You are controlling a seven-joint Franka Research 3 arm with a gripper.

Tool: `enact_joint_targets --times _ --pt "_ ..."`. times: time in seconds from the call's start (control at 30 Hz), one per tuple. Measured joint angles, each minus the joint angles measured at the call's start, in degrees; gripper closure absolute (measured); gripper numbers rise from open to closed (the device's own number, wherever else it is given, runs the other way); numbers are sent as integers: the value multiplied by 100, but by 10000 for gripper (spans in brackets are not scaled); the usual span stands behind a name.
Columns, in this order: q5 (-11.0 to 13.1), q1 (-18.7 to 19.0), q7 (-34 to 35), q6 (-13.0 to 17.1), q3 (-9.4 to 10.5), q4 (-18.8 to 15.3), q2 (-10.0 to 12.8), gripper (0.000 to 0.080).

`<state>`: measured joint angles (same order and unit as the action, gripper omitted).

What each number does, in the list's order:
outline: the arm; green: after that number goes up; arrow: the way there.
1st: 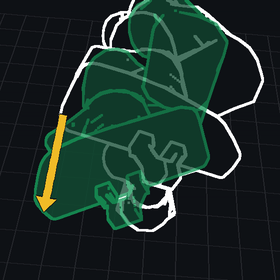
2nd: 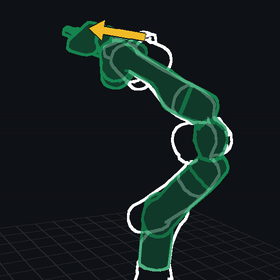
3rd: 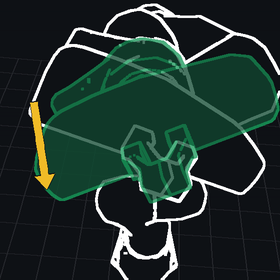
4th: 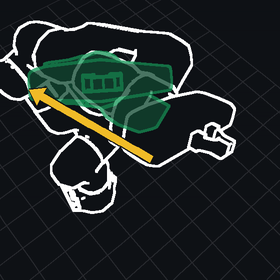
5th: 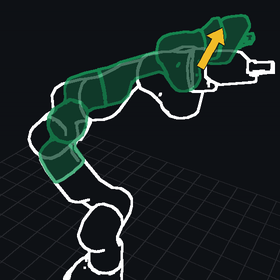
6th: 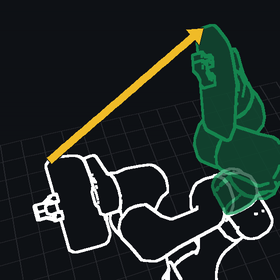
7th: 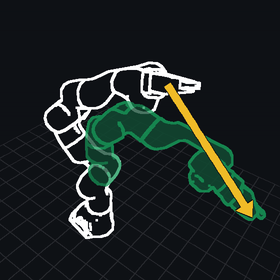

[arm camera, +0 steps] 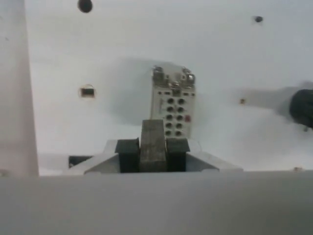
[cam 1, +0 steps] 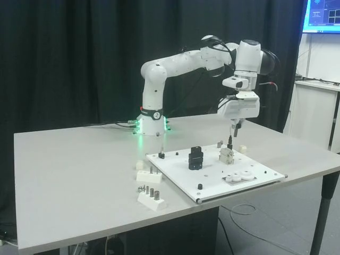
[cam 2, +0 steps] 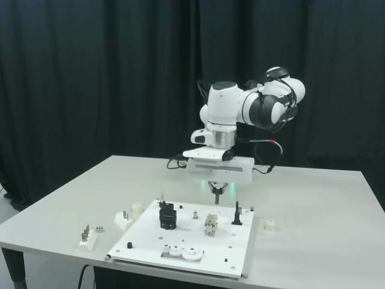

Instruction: Insert square peg 3.

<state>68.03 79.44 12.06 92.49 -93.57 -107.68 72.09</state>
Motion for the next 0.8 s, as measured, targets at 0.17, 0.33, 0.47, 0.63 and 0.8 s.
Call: enact_joint_targets --times 0.17,0.33,0.47,0.63,0.8 --pt "87 71 135 183 149 -41 -2 690" --pt "150 89 338 355 309 -42 -4 690" --pt "198 92 527 467 419 -42 -6 690" --pt "232 92 687 599 543 -42 -6 690" --pt "254 92 832 720 662 -42 -6 690"
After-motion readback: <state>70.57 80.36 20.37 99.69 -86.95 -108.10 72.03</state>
